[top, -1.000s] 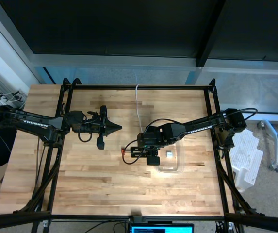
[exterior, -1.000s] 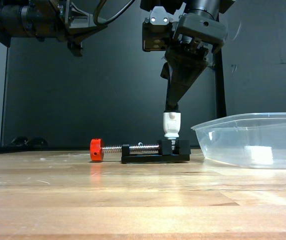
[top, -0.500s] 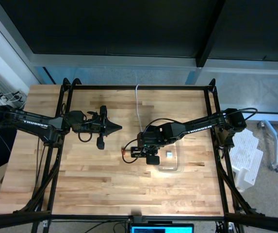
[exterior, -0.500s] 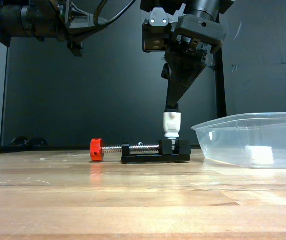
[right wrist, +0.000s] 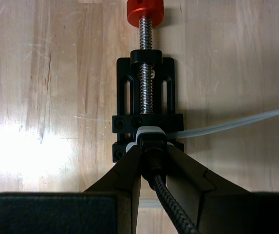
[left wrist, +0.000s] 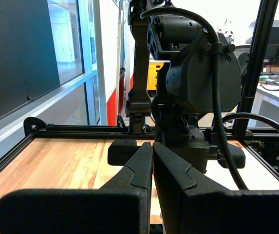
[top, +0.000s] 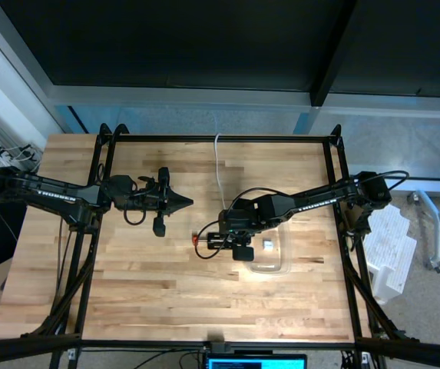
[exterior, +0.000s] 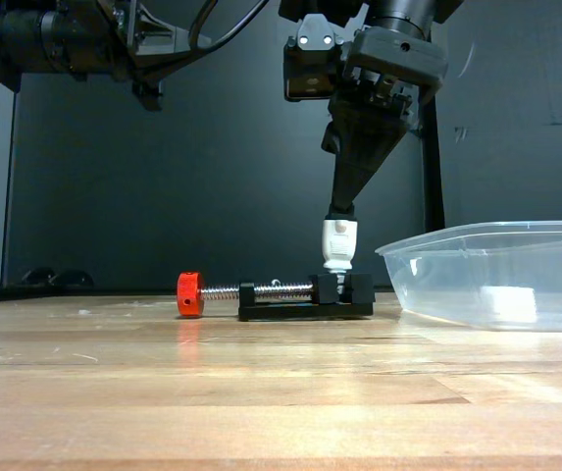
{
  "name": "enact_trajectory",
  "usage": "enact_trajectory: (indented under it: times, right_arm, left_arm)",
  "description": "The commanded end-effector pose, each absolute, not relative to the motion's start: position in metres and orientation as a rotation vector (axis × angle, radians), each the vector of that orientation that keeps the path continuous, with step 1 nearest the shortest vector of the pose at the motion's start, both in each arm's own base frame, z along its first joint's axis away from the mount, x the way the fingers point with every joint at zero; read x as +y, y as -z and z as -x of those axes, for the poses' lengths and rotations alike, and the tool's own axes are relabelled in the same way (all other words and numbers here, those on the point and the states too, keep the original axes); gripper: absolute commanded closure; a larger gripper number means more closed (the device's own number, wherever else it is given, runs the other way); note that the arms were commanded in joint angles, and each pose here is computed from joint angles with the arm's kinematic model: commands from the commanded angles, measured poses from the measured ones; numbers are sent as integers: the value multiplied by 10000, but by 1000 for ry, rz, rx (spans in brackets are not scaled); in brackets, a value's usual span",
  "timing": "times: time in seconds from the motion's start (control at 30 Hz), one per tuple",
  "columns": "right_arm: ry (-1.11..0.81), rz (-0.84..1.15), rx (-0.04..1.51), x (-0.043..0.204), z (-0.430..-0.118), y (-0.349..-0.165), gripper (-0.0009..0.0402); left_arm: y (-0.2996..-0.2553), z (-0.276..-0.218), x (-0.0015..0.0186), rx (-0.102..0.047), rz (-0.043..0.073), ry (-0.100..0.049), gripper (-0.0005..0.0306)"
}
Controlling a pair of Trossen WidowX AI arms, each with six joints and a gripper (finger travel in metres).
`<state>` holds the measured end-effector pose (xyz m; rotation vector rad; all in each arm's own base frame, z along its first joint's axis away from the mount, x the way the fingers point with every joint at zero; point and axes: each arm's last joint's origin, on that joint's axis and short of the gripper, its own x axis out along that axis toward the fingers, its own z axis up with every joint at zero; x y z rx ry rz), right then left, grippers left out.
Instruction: Remove the power plug from the receptacle and place in the container
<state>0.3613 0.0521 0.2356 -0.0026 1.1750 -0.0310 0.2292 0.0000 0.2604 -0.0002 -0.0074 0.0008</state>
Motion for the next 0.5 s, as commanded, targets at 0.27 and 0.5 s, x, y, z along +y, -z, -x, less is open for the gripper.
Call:
enact_trajectory:
  times: [0.27, 0.5]
  right_arm:
    - [32, 1, 1155, 509, -3550, -2479, 393]
    - [30, -2, 1138, 500, -3487, -2583, 393]
  left_arm:
    - [-2605, -2292, 1, -8, 0, -1, 300]
    - [-2605, -2292, 1, -8, 0, -1, 300]
